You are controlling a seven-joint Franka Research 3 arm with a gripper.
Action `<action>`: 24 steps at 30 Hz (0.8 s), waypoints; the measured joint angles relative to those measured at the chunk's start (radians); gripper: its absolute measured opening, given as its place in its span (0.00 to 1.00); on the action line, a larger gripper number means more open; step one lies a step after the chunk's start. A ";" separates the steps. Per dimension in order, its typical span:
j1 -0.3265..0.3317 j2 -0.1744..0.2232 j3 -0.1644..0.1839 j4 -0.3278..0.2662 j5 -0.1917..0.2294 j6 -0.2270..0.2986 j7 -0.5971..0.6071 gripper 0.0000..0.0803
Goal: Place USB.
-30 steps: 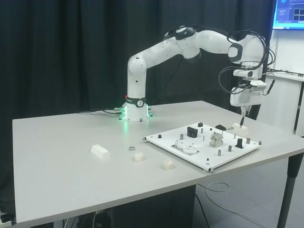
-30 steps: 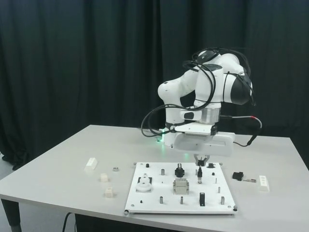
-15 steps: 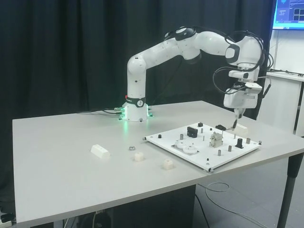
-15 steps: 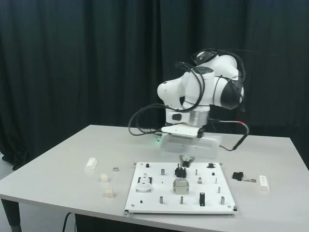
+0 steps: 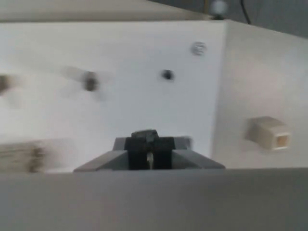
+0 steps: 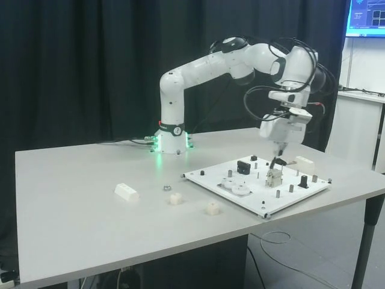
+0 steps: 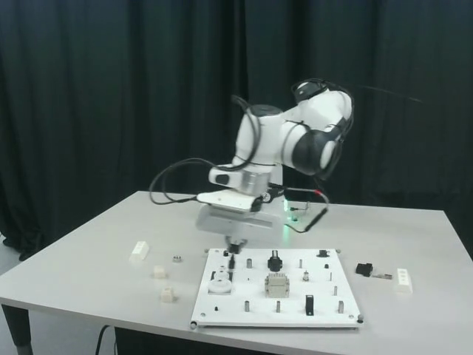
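arm: white rounded shells, black joint bands | base: green lights | cables: black, looping beside wrist

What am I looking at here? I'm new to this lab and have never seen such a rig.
It is a white robot arm bolted to a grey table. Two pictures come from cameras in the room; the third comes from a camera on the arm's wrist, looking down past its gripper. On the table lies a white board studded with small pegs and parts. Beside it sit small white blocks and, on the other side, a black plug and a white connector block. The gripper hovers over the board; what it holds, if anything, is unclear.
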 joint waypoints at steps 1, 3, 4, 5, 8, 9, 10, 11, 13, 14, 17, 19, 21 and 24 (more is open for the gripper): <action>-0.007 0.005 -0.007 -0.004 0.011 0.000 -0.018 0.03; -0.021 0.015 -0.020 -0.011 0.032 0.000 -0.057 0.03; -0.028 0.019 -0.028 -0.015 0.042 0.000 -0.076 0.03; -0.035 0.025 -0.035 -0.019 0.054 0.000 -0.097 0.03; -0.054 0.040 -0.057 -0.035 0.086 0.000 -0.159 0.03; -0.060 0.046 -0.064 -0.041 0.096 0.000 -0.180 0.03; -0.066 0.051 -0.070 -0.047 0.106 0.000 -0.201 0.03; -0.072 0.056 -0.077 -0.054 0.115 0.000 -0.220 0.03; -0.083 0.066 -0.088 -0.070 0.137 0.000 -0.261 0.03; -0.089 0.070 -0.093 -0.078 0.147 0.000 -0.282 0.03; -0.105 0.083 -0.104 -0.104 0.174 0.000 -0.346 0.03; -0.116 0.092 -0.108 -0.121 0.191 0.001 -0.389 0.03; -0.127 0.101 -0.112 -0.140 0.209 0.004 -0.433 0.03; -0.142 0.114 -0.113 -0.167 0.236 0.012 -0.495 0.03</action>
